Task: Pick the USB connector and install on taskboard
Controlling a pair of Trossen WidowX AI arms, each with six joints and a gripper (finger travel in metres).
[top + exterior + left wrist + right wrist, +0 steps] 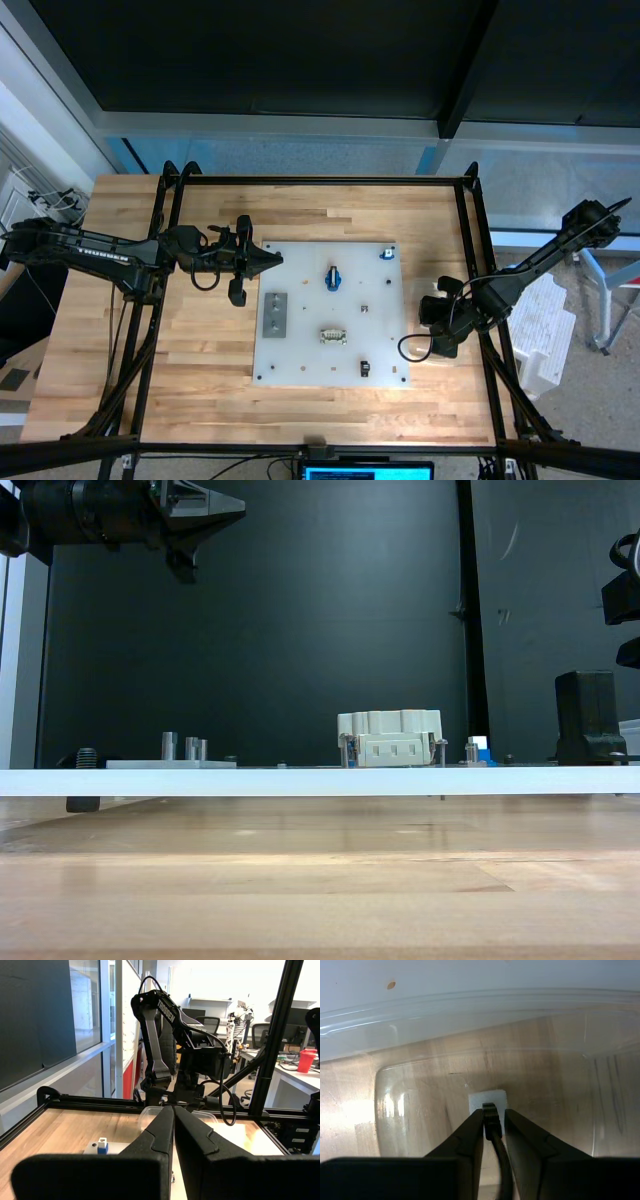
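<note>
The right gripper (493, 1119) is over the clear tray (420, 1085), beside the taskboard (300, 350). Its fingers pinch the USB connector (490, 1110) between their tips, above a small white square (487, 1097). The left gripper (268, 258) hangs high by the board's left edge, fingers together.

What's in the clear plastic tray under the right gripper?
A small white square piece, partly covered by the dark USB connector gripped in the right gripper. Left gripper hovers shut over the white taskboard.

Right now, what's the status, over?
Left gripper shut, raised over taskboard. Right gripper shut on USB connector, over clear tray. Nothing seen blocking.
</note>
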